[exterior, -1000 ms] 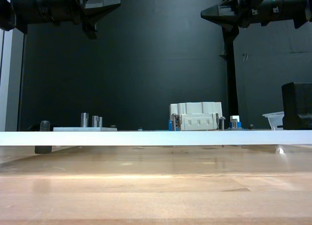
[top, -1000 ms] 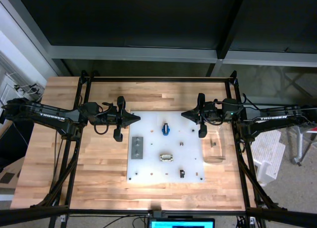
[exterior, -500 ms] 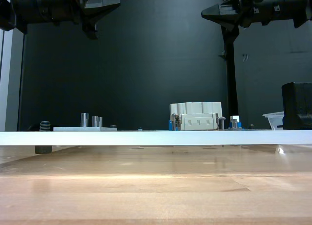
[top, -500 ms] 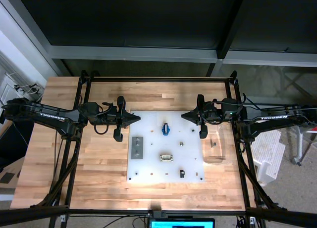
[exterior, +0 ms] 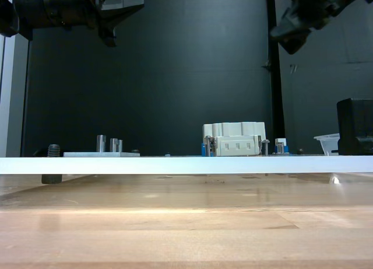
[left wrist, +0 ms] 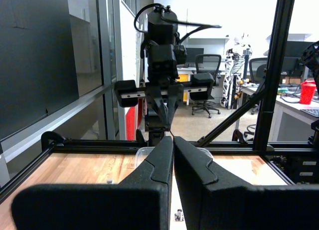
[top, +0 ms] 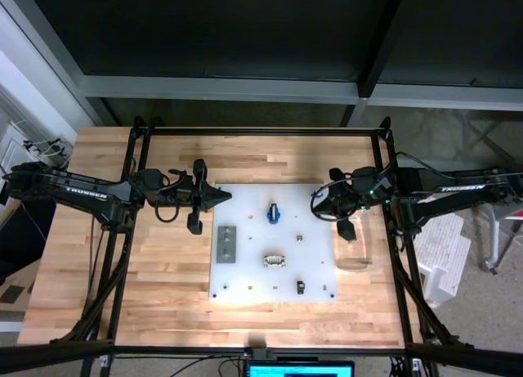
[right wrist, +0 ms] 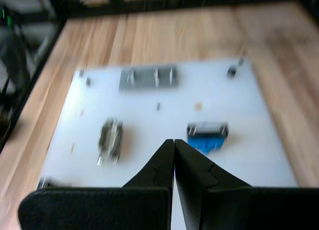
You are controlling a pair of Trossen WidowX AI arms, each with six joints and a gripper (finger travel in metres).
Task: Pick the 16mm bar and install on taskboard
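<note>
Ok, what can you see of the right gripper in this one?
The right gripper is black, with two tapered fingers shut tip to tip on nothing. It hangs angled downward above the white task board's right edge. The left gripper, also shut, hangs above the board's far left corner. I cannot tell where the 16mm bar is.

Left arm (top: pixel 73 187) stretched inward from its side, forearm near level; left gripper (top: pixel 222 197) carried high, tip pointing straight across toward the other arm; same level pose in the low view (exterior: pixel 139 0); its fingers (left wrist: pixel 160 157) pressed together, nothing between them.

Right arm (top: pixel 458 189) reaching inward, wrist bent; right gripper (top: pixel 317 204) pitched nose-down and inward, high in the low view (exterior: pixel 285 45); its fingers (right wrist: pixel 158 164) closed against each other, tips meeting, nothing held.

Grippers well apart, facing each other.
</note>
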